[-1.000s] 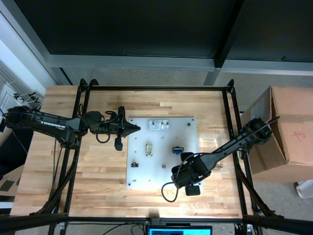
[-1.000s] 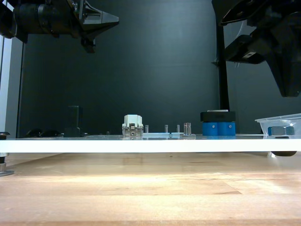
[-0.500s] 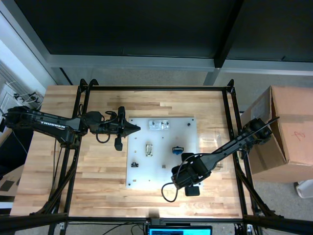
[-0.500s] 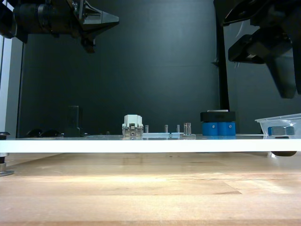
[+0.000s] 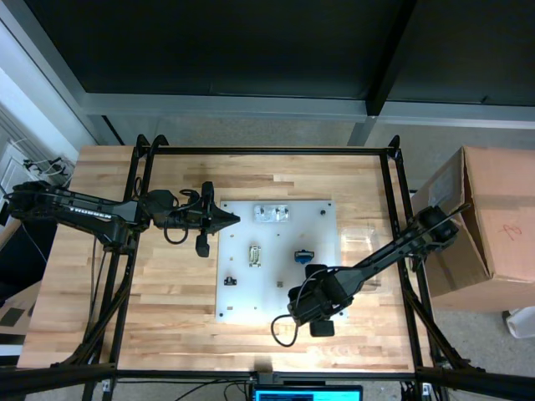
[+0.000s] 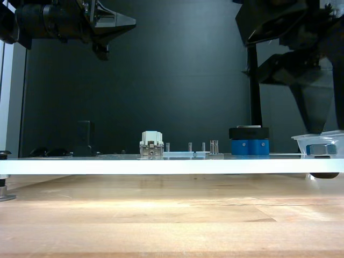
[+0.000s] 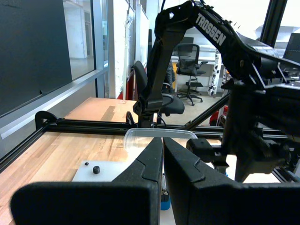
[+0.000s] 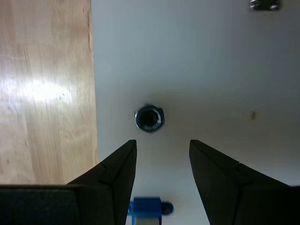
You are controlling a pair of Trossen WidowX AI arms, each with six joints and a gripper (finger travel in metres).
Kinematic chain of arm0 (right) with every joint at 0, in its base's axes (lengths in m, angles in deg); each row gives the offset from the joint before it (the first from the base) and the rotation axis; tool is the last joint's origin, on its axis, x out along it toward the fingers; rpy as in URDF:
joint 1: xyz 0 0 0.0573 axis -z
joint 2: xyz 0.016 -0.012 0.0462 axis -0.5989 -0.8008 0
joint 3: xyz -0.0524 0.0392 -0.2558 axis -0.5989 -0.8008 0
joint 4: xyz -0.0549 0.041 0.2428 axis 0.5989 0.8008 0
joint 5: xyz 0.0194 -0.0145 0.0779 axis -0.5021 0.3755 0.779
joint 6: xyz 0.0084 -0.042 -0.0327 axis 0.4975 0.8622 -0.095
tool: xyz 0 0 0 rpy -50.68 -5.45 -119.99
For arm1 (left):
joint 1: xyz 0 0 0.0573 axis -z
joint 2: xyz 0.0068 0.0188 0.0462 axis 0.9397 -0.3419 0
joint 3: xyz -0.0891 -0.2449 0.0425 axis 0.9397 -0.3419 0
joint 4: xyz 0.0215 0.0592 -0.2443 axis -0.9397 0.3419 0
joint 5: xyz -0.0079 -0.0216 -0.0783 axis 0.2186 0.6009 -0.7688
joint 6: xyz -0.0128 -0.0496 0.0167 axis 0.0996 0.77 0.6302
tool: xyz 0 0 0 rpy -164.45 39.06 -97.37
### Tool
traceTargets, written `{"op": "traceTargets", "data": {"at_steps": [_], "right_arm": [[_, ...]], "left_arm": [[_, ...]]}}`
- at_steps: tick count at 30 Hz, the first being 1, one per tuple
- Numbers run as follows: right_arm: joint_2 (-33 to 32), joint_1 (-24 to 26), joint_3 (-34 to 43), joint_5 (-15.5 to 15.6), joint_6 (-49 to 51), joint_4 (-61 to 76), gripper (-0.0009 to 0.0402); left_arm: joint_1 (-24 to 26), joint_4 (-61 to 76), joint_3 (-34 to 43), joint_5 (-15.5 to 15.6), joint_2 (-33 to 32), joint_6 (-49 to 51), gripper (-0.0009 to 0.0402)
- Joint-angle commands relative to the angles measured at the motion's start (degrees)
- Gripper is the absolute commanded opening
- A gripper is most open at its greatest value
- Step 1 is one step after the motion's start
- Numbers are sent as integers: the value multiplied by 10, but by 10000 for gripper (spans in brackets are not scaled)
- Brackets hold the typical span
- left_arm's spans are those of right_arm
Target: Pick the M12 nut and place it on its threads and fasten
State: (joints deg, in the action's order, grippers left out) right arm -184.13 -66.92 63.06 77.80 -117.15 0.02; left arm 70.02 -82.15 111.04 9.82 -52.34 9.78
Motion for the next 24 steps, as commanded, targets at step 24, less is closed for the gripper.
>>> {"op": "traceTargets", "data": {"at_steps": [24], "right_arm": [[-17, 0, -2, 6, 15, -12, 109]], "left_arm": [[0, 0, 0, 0, 0, 0, 0]]}}
